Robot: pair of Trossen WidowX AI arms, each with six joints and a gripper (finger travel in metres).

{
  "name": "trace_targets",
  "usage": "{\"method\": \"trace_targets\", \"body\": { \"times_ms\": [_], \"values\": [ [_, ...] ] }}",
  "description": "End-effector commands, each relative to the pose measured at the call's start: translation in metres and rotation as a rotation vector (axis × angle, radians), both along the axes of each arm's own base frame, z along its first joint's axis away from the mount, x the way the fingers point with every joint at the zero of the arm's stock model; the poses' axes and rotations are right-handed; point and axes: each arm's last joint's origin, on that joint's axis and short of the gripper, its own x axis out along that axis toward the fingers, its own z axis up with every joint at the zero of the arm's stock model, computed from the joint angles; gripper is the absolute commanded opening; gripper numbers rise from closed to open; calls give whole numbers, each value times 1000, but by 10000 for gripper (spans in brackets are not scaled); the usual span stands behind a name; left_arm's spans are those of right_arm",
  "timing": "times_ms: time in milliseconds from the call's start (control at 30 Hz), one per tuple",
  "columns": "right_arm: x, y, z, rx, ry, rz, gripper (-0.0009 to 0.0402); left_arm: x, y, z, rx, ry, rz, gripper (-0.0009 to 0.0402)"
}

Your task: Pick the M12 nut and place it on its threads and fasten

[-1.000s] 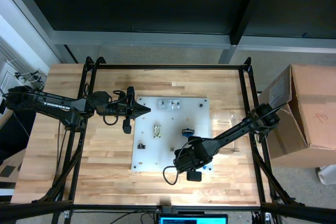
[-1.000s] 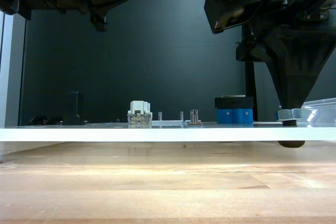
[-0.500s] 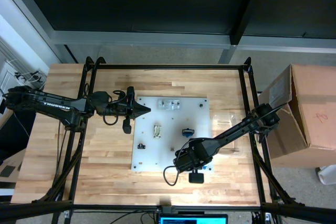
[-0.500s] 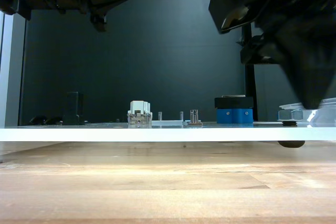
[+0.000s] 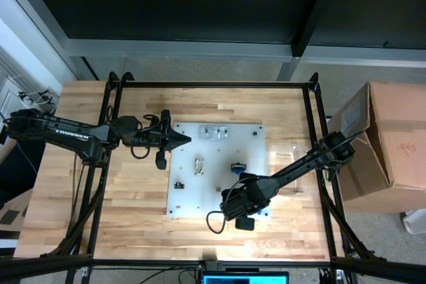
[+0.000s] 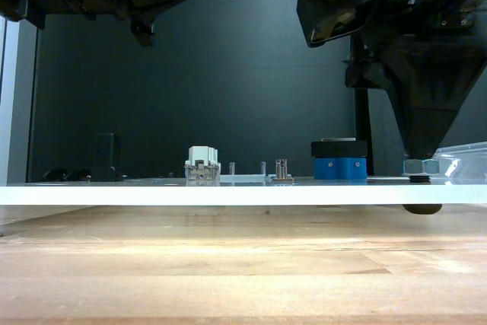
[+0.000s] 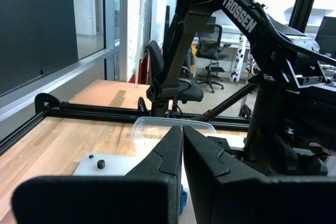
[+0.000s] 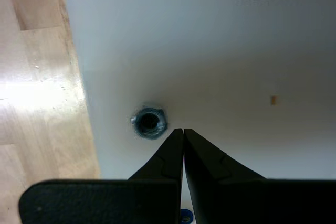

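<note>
**Nut seated on stud; fastening in hand**

High view: the black left gripper [image 5: 185,140] is held over the white task board's [image 5: 200,194] ten o'clock corner, the black right gripper [image 5: 253,207] over five o'clock.

Low view: the small silver hexagonal nut [image 6: 421,166] is seen on its short black ribbed stud [image 6: 418,179].

Left wrist view: the left fingers [image 7: 210,171] are pressed together, empty.

Right wrist view: the right fingers [image 8: 202,158] are closed on nothing beside the nut.

Next, they would need parting and setting round it.
</note>
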Motion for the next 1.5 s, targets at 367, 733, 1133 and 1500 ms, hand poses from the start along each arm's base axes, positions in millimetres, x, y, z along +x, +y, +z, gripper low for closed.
{"method": "trace_targets", "body": {
  "times_ms": [367,733,1133,1500],
  "values": [
    [-5,-1,1,-12,48,16,0,0,0,0,0,0,0,0],
    [1,0,-7,-63,-4,-20,0,0,0,0,0,0,0,0],
    [-2,4,-4,50,68,48,0,0,0,0,0,0,0,0],
    [1,0,-2,-74,-1,-10,0,0,0,0,0,0,0,0]
  ]
}}
